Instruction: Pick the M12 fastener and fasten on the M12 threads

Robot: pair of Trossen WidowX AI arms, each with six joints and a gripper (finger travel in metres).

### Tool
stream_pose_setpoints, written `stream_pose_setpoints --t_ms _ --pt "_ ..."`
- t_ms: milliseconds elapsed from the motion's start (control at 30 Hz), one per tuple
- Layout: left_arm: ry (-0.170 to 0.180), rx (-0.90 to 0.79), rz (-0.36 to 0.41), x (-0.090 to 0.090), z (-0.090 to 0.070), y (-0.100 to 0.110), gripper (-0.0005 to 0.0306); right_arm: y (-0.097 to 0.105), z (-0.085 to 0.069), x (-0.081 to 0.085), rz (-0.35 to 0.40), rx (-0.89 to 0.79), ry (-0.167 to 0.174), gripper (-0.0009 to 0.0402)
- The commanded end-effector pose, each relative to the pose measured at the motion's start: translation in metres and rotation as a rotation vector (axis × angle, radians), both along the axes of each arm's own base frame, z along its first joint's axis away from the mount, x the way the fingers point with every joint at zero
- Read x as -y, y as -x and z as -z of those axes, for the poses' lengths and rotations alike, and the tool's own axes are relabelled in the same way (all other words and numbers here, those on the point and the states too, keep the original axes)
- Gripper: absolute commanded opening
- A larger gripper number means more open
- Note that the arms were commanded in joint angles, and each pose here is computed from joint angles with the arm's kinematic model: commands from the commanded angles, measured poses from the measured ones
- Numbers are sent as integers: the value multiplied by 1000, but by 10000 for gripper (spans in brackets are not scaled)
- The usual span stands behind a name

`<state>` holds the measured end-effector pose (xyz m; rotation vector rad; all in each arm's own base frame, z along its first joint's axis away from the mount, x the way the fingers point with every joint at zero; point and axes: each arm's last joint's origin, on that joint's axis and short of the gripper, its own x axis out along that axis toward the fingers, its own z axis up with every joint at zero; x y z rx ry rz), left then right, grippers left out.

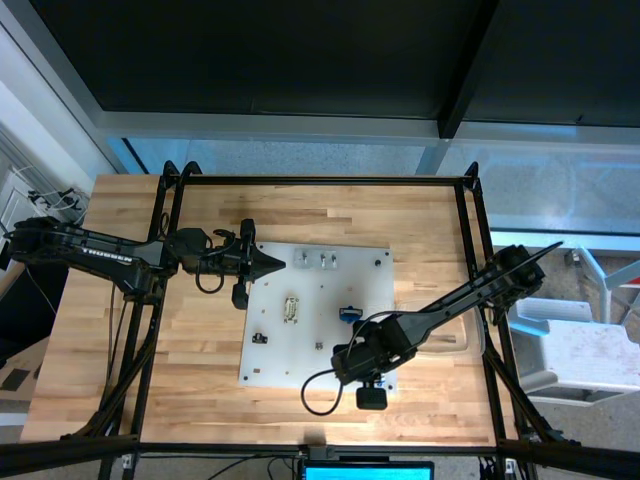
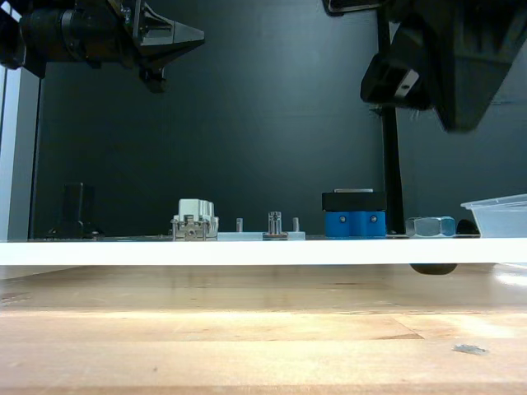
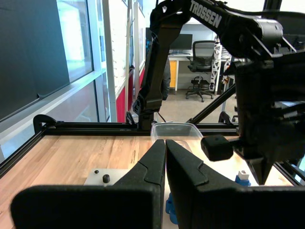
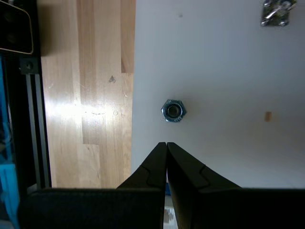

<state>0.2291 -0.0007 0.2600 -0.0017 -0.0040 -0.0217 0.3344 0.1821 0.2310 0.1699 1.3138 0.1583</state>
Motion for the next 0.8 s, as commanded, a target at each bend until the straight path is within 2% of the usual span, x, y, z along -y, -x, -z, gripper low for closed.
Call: stream_pose_setpoints --t_ms 33,167,800 --pt "0 1 0 0 0 0 0 3 -8 1 3 19 -12 0" --pt "0 1 0 0 0 0 0 5 -13 2 2 31 -19 0" --pt "0 1 0 0 0 0 0 5 -13 2 1 32 -20 0"
